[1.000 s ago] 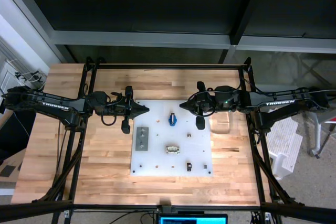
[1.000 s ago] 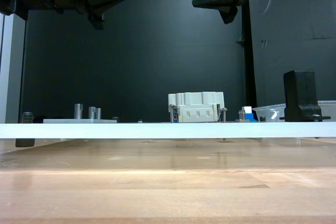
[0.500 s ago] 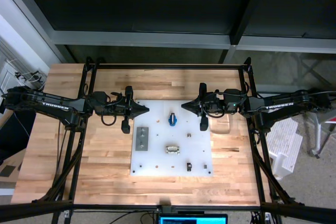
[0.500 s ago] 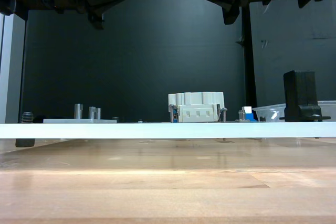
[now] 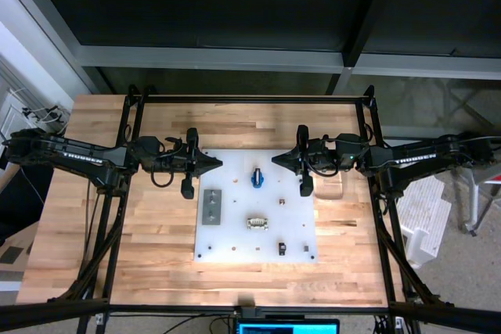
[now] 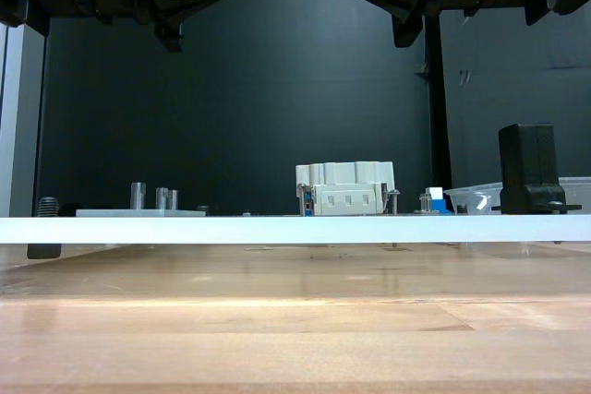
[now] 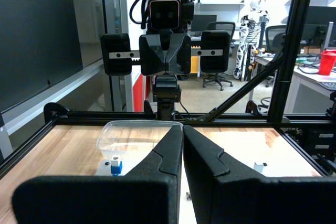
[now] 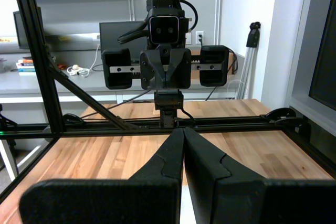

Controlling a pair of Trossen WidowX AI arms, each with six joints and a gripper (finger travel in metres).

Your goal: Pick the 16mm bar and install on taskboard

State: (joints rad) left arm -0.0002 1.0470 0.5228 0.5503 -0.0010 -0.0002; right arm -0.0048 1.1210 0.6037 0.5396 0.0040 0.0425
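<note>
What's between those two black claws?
Nothing but air, the low view shows. The left claw and right claw, both shut, hover tip to tip over the taskboard's far end; in the high view a blue fitting sits roughly beneath the gap.

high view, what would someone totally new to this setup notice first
First, the two black arms facing each other nose to nose: the left gripper and the right gripper, both shut and empty, hang high over the far part of the white taskboard. Next the eye drops to the board's small parts: a grey block towards its left, a blue fitting between the gripper tips, and a beige connector near the middle.
</note>
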